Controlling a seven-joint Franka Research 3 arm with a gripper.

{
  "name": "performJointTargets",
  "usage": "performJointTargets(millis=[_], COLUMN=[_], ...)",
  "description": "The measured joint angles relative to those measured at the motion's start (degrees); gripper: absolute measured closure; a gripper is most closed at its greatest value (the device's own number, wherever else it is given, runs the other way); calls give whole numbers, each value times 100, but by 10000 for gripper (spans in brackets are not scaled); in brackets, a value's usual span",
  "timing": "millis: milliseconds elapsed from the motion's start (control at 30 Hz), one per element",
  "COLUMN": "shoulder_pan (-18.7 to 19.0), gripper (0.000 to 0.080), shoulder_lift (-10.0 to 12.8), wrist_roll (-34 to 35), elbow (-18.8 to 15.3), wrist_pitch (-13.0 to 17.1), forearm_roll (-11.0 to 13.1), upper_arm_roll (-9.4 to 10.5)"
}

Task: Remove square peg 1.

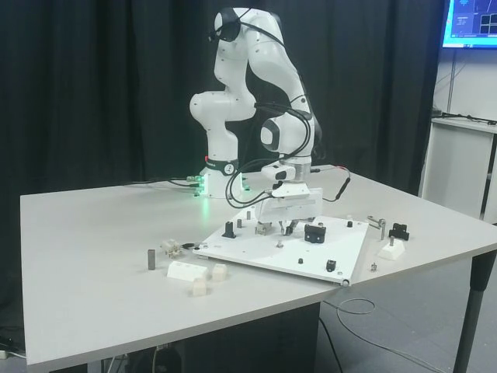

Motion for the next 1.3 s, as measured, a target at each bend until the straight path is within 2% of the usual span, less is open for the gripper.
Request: performJointTargets(millis=[233,767,1300], shoulder_pan=[0,0,0], gripper=[757,757,757], shoulder_lift=[0,0,0], wrist_roll=[-42,-834,-1251], elbow=[0,1,3], wrist_pitch=[0,0,0], forearm_roll=[-5,-6,-6], upper_arm_roll=[1,-5,-9])
